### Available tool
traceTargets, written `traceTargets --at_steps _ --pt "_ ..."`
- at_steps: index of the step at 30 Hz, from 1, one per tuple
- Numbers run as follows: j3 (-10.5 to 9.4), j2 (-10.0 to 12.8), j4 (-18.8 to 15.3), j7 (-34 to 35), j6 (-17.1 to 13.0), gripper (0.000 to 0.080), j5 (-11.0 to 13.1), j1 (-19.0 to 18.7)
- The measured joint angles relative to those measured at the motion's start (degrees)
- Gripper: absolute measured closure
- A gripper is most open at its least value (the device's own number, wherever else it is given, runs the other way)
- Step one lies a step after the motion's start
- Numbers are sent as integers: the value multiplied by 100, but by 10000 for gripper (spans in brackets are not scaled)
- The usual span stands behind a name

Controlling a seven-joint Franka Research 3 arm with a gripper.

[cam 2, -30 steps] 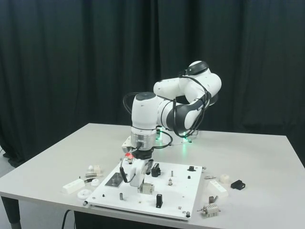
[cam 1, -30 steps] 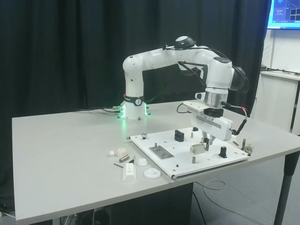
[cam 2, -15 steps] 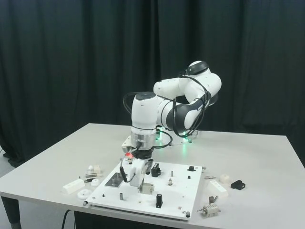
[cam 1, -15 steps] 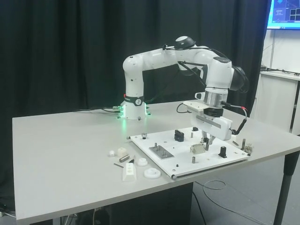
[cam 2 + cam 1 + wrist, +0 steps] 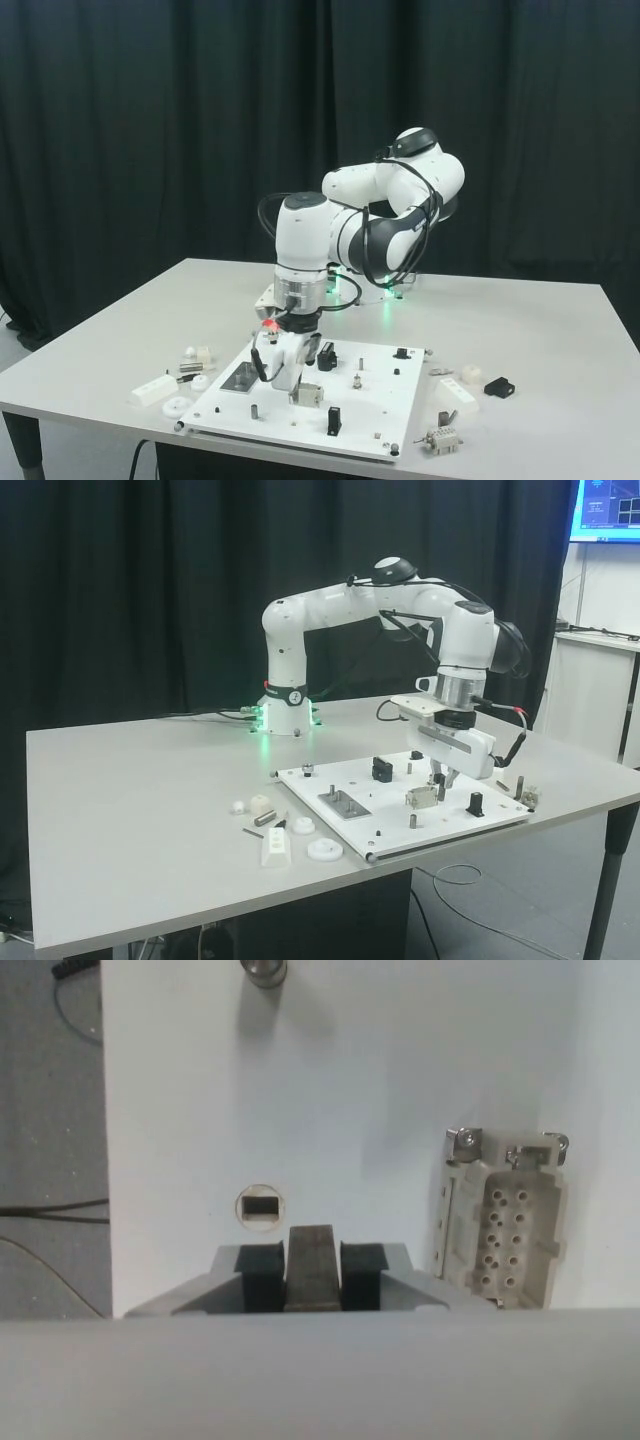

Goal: Place square peg 3.

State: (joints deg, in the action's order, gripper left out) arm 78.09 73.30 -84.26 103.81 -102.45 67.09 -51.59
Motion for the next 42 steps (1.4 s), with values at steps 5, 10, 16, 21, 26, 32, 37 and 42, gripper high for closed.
traceTargets --at_steps 5,10,16,21,26,32,37,42 --pt "10 0 -5 -19 0 688 0 0" --pt "15 0 -11 -29 0 688 0 0" --pt "18 0 -13 -36 0 688 0 0" --pt "20 0 -14 -38 0 688 0 0" --pt "21 0 -17 -55 0 688 0 0" --pt "46 0 -53 -100 0 688 -2 0" --pt "115 1 -155 -205 -4 688 -44 3" --pt "198 2 -323 -427 -9 688 -80 10"
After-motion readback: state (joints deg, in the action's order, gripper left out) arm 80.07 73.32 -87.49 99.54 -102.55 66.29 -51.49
